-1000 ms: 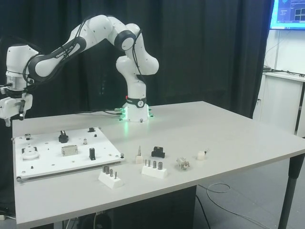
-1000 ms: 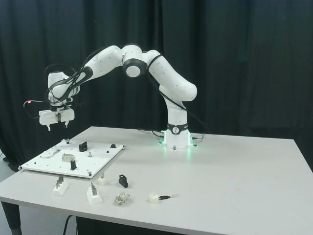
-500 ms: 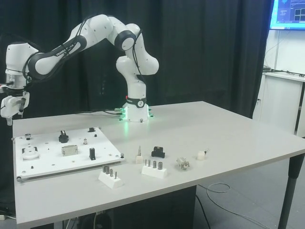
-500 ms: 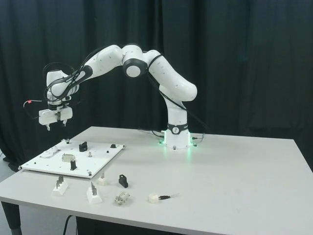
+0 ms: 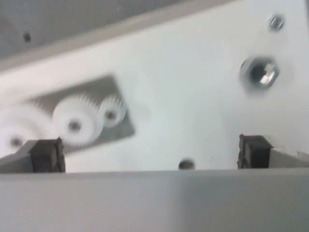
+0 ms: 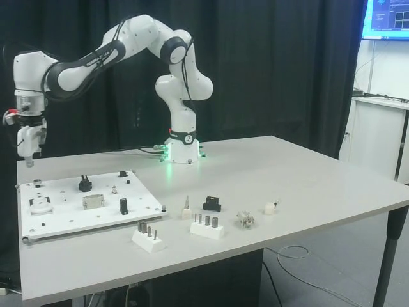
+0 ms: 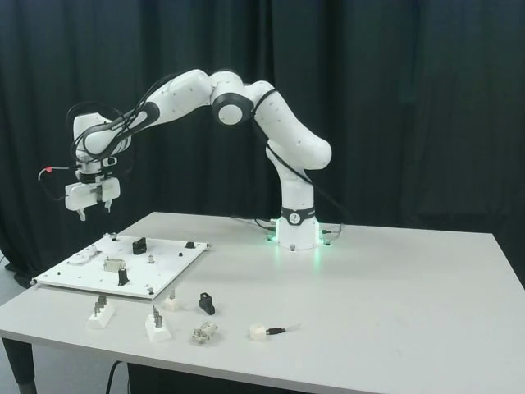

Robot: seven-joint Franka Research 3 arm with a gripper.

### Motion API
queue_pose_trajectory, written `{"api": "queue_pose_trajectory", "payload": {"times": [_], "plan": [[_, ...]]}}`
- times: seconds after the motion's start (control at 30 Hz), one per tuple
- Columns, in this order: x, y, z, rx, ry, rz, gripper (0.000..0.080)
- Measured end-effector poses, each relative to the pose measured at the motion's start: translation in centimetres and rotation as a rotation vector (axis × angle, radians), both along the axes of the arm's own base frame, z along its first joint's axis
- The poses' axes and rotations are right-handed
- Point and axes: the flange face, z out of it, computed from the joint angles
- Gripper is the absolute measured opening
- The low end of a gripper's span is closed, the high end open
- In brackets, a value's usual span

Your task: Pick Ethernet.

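White two-finger gripper (image 7: 90, 212) spread, empty, above white square board's (image 7: 176, 255) far corner; Ethernet plug, probably the small metal-looking connector (image 7: 203, 332), lies well apart near table's front edge

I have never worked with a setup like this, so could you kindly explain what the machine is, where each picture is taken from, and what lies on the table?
The machine is a white robot arm with seven joints, bolted to a grey table. Two pictures come from cameras in the room; the third looks down from the arm's wrist. Its gripper hovers open above a white board and holds nothing. The wrist picture shows white gears set in that board. Small loose parts on white stands lie in front of the board.
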Motion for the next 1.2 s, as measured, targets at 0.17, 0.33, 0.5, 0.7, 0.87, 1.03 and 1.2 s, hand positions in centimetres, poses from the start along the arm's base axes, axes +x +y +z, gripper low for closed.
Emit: {"api": "queue_pose_trajectory", "payload": {"times": [0.17, 0.33, 0.5, 0.7, 0.87, 1.03, 1.2], "plan": [[2.0, 1.7, 0.3, 0.042, -0.007, 0.045, 0.0800], [4.1, 3.8, 0.1, 0.080, -0.013, 0.108, 0.0800], [6.2, 6.3, -0.2, 0.105, -0.014, 0.185, 0.0800], [8.2, 9.7, -0.6, 0.136, -0.003, 0.280, 0.0800], [9.8, 12.7, -1.0, 0.142, 0.000, 0.361, 0.0800], [11.2, 15.9, -1.4, 0.126, 0.000, 0.420, 0.0800], [12.5, 19.1, -1.7, 0.093, -0.006, 0.485, 0.0800]]}}
